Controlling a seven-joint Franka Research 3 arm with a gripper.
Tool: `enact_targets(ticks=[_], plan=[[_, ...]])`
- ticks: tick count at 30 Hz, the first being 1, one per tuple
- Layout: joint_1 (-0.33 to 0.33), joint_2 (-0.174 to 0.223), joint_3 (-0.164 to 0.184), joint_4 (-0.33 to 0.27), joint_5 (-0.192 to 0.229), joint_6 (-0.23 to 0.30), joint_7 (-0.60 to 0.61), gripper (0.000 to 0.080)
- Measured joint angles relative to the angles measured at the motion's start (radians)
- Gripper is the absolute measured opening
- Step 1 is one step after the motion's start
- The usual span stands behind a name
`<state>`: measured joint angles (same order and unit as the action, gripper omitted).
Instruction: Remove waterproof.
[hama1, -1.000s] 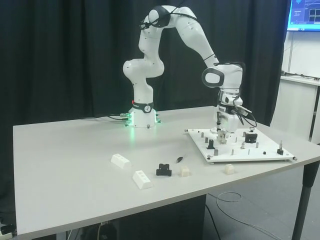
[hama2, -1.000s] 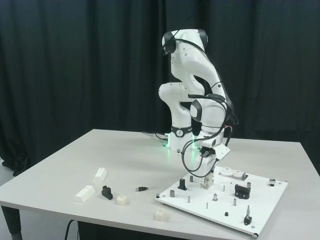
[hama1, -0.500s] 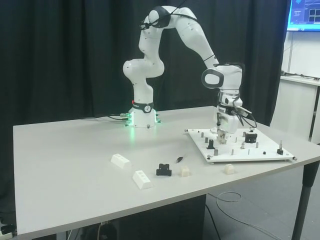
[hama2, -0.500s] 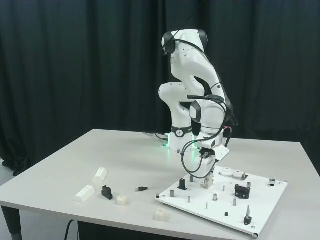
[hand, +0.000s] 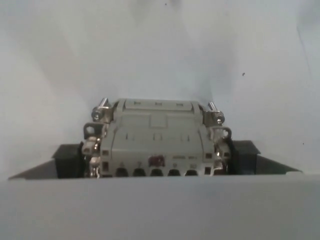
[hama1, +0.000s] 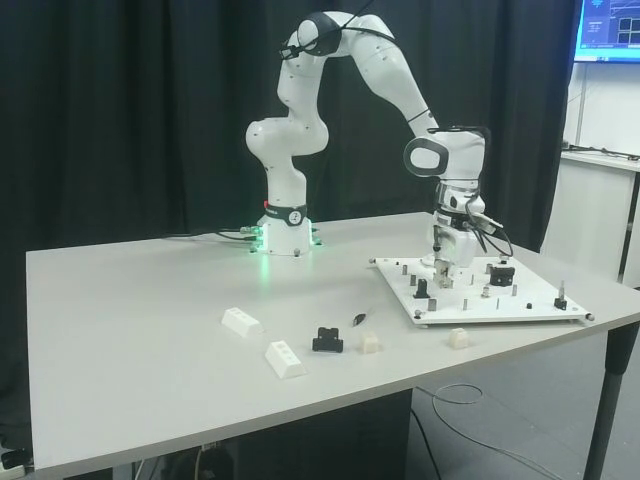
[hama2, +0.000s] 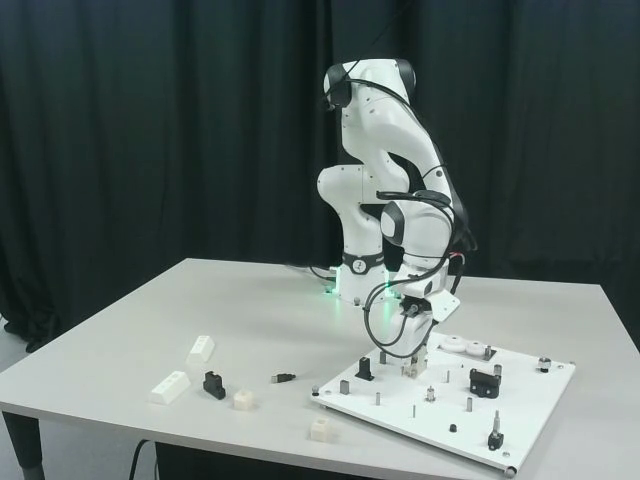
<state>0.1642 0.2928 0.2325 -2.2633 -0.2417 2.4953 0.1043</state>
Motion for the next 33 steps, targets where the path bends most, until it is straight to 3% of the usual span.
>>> enact_targets(ticks=[33], plan=[[0.0,0.001,0.001,0.007,-0.001,-0.015,-0.001,0.062]])
